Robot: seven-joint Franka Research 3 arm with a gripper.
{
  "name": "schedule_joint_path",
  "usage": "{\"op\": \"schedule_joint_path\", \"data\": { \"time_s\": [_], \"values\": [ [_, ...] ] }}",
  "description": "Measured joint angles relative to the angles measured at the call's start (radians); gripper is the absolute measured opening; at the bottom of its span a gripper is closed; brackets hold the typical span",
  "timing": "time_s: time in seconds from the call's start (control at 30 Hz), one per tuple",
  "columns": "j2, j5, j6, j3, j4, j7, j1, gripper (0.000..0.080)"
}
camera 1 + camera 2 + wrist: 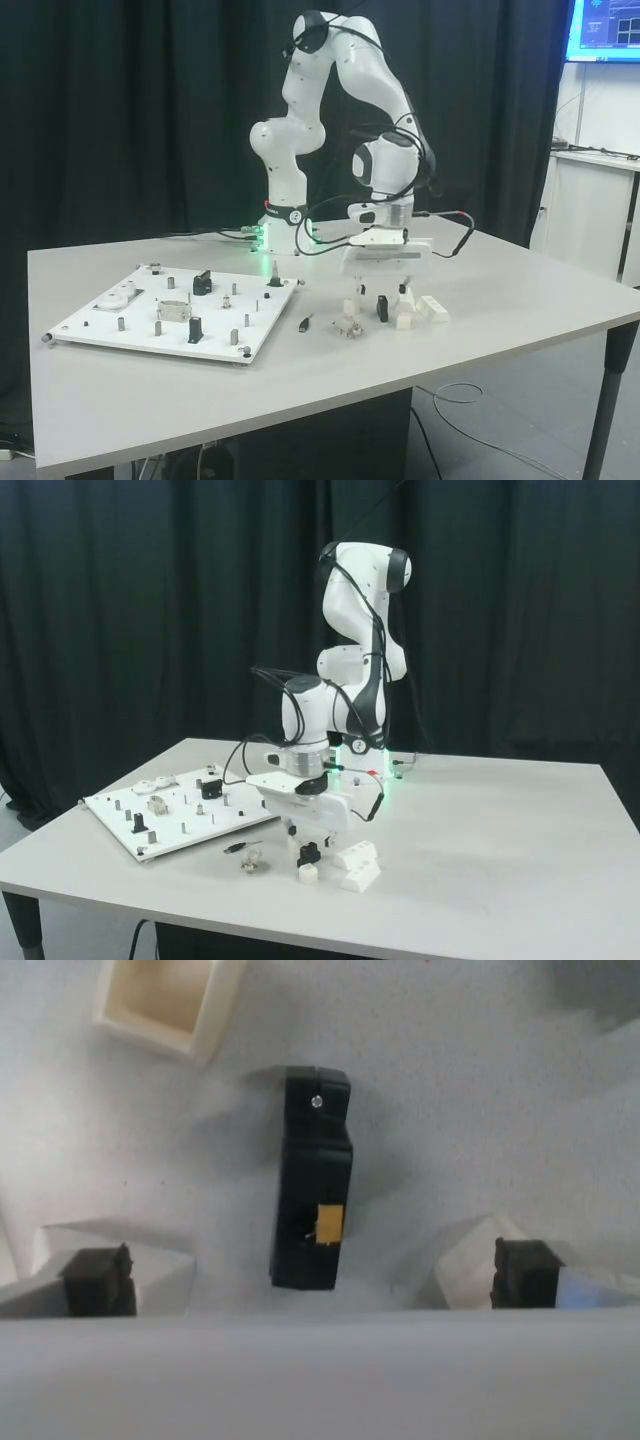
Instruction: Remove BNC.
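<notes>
My gripper [380, 292] hangs low over the table to the right of the white board [120, 325], and it is open. In the wrist view the fingertips [98, 1280] stand far apart. A black block [312, 1180] with a screw and a small label lies on the table between and just past them, touching neither. The same black block [309, 854] shows under the gripper [305, 832] in the second room view. A small metal connector-like part [348, 328] lies on the table just left of the gripper.
White blocks [432, 308] lie right of the gripper, and a small white cube [309, 874] lies in front of it. A thin black pin [302, 323] rests near the board's edge. A white open box [170, 1000] is beyond the black block. The board carries several pegs and fittings.
</notes>
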Motion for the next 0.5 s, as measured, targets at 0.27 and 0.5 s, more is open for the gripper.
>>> {"op": "schedule_joint_path", "data": {
  "time_s": [0.27,0.5],
  "values": [
    [0.000,0.000,-0.029,0.000,0.018,0.000,-0.003,0.0799],
    [0.000,0.000,-0.050,0.000,0.031,0.000,-0.005,0.0800]
  ]
}}
